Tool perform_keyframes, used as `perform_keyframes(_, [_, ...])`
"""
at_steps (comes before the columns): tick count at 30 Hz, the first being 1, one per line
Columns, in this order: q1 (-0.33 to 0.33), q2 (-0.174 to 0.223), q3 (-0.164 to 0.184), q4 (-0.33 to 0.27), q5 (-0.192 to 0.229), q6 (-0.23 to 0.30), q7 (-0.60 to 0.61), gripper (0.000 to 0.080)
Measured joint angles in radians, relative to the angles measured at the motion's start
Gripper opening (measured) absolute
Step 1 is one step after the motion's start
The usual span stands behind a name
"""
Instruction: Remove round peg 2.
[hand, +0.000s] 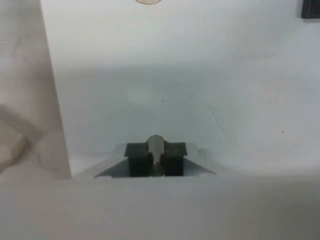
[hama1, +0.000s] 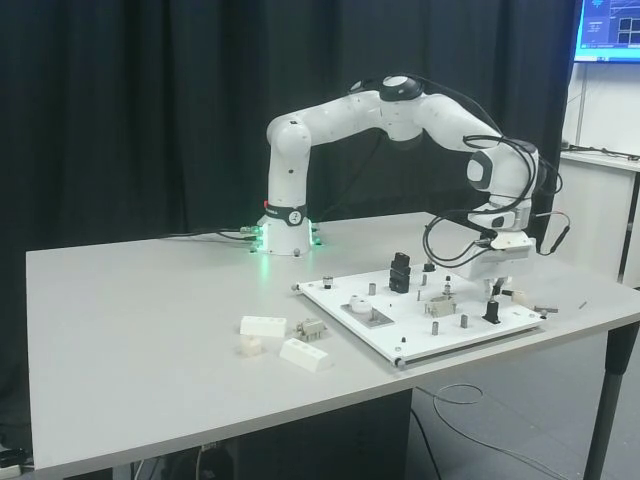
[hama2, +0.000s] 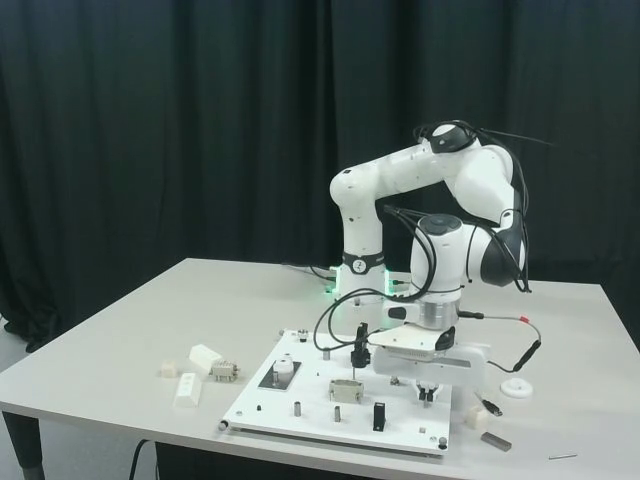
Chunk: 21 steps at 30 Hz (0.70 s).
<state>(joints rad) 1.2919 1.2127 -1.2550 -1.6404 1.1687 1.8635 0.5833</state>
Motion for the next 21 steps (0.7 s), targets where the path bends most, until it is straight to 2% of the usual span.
perform_keyframes(21, [0.000, -0.002, -0.072, 0.034, 0.000, -0.091, -0.008, 0.0060])
